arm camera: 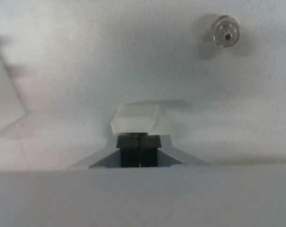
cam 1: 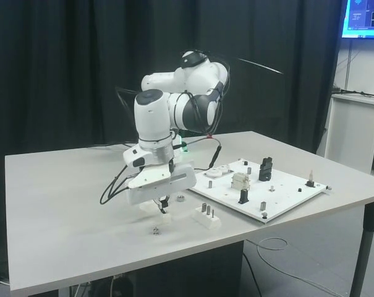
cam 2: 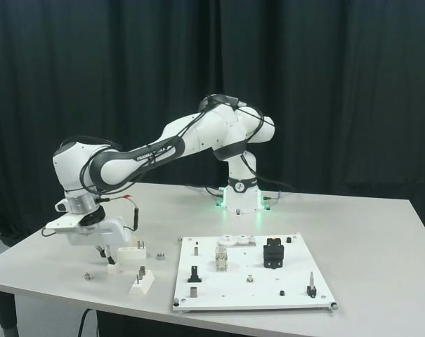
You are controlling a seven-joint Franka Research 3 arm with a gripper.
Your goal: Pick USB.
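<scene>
We reckon the USB plug (arm camera: 135, 120) is light, rigid and a bit slick, so it's best taken across its flat sides near the middle. In the wrist view it's a small pale translucent block sitting right at the black fingertips of the gripper (arm camera: 139, 150), which look pressed nearly together just behind it, not clamped on it. Off to one side lies a small round metal bushing (arm camera: 225, 30) on the grey table (arm camera: 76, 61).

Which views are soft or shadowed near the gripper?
Wrist view: soft throughout, the gripper over a pale block, shadow beside a small round part. First room view: a cable smears above the arm. Second room view: crisp, a green light at the base.
</scene>
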